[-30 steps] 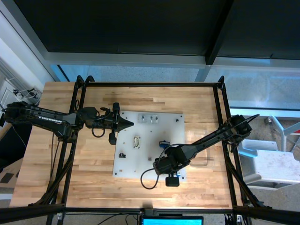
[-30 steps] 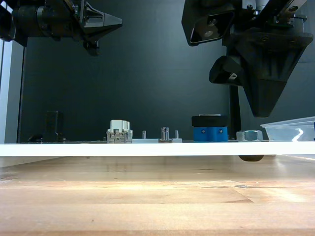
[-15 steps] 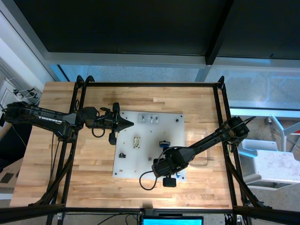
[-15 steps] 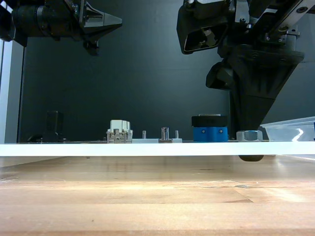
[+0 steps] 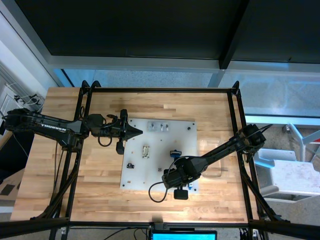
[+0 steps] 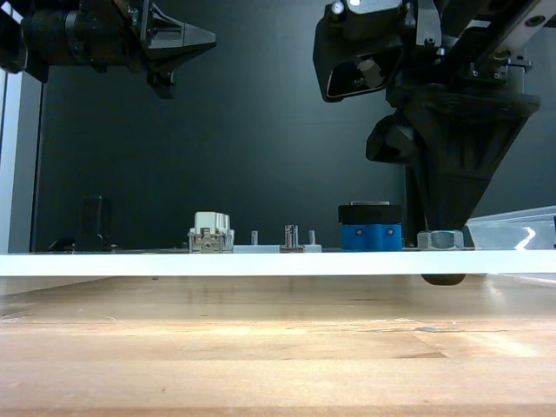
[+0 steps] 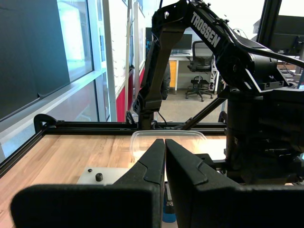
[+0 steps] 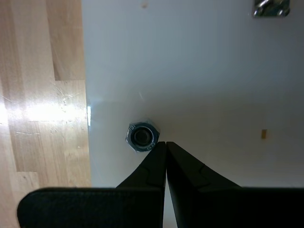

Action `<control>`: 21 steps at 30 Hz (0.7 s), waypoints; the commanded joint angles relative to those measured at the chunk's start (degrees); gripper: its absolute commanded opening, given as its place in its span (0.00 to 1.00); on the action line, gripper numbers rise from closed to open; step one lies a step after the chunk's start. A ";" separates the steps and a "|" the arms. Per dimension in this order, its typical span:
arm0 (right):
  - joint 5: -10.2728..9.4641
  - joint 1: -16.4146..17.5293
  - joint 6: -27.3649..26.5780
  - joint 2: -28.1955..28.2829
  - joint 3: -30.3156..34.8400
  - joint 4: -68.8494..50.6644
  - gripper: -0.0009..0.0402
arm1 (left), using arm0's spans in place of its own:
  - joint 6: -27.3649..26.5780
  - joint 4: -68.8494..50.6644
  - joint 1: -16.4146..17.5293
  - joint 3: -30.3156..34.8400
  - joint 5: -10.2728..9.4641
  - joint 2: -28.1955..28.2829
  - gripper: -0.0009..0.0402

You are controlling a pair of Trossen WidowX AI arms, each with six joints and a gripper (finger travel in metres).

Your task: Pick the M12 fastener and fasten on the M12 threads

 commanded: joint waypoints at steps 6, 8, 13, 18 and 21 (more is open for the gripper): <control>-1.53 0.15 0.11 0.63 -0.28 1.40 0.02 | 0.00 0.02 0.00 0.00 0.02 0.02 0.02; -3.76 0.17 -0.02 0.61 -0.13 1.51 0.02 | 0.00 0.02 0.00 0.00 0.02 0.02 0.02; -8.79 0.20 -1.92 0.04 0.55 -0.31 0.02 | 0.00 0.02 0.02 0.00 0.02 0.02 0.02; -9.07 0.17 -2.08 -0.94 0.59 -1.66 0.02 | 0.00 0.00 0.00 0.00 0.02 0.02 0.02; -8.98 0.26 -1.92 -1.57 0.59 -2.08 0.02 | 0.00 0.00 0.00 0.00 0.02 0.02 0.02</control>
